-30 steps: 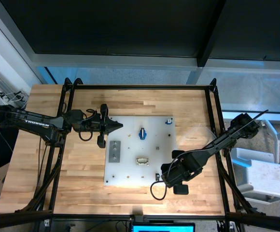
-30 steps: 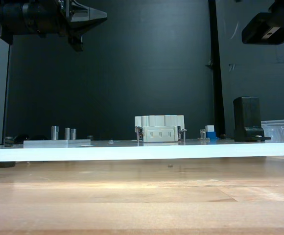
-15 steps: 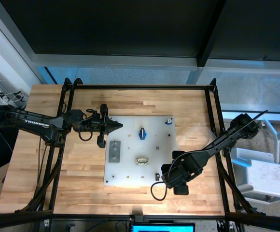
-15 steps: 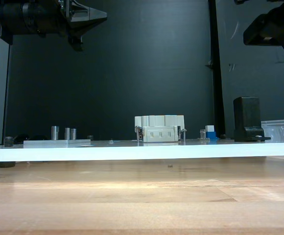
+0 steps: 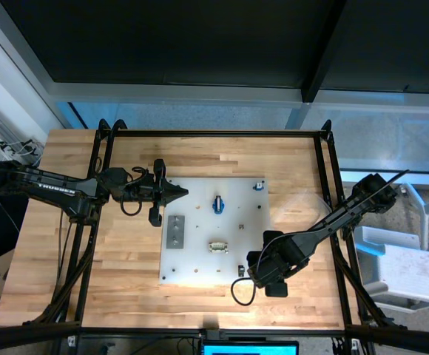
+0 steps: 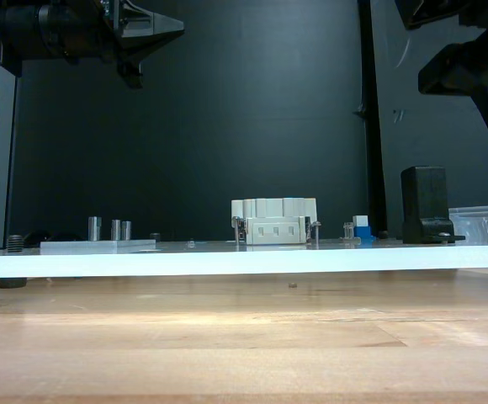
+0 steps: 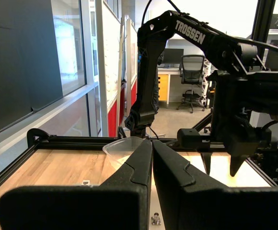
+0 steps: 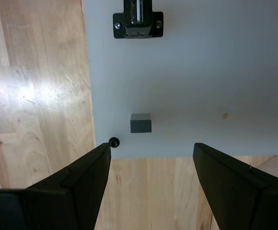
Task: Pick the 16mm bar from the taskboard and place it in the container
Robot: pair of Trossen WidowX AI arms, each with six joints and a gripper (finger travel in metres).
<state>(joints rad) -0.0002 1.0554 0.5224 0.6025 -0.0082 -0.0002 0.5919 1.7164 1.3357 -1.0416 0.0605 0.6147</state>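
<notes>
Right claw (image 8: 151, 146) spread wide, empty, over taskboard (image 8: 187, 72) corner; left claw (image 7: 152, 143) clenched, empty, above taskboard edge.

You're in an office robotics lab; light wooden butcher-block table (image 5: 126, 259) in a black metal frame (image 5: 214, 134); glass partition walls (image 7: 67, 48), grey swivel chair (image 7: 192, 75) beyond.

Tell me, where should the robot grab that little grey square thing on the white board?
Probably by its two opposite flat sides, coming straight down. The grey block sits on the taskboard near its edge, square-topped, with bare board around it. The right gripper hangs open above it; the left gripper is shut, parked above the board's far-left corner.
</notes>
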